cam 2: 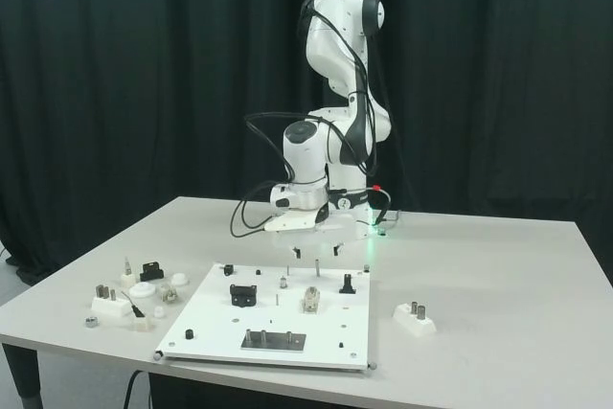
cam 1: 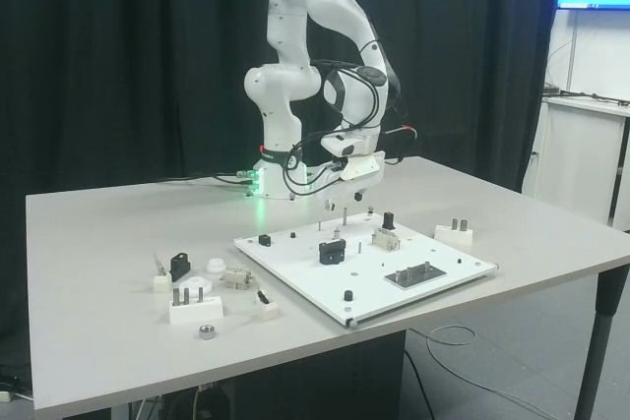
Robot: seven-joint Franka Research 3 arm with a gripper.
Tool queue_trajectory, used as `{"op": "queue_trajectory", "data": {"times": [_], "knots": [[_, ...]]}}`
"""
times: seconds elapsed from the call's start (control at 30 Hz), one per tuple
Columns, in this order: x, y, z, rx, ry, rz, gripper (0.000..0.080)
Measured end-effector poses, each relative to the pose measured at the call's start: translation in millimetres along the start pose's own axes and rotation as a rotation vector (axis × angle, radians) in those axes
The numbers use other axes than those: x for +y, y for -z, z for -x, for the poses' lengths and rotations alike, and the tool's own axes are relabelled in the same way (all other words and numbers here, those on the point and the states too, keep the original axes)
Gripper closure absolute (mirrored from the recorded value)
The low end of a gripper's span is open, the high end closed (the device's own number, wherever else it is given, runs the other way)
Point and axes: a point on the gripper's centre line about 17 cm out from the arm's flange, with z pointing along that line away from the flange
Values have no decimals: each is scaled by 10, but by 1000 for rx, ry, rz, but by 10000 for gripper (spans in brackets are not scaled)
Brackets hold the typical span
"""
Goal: Insert round peg 2.
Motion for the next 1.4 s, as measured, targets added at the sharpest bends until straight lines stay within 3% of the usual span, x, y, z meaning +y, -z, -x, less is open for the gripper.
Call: {"op": "queue_trajectory", "data": {"times": [0.93,1.4], "knots": [[32,52,-18,12,-25,1,3],[134,131,-69,39,-75,25,3]]}}
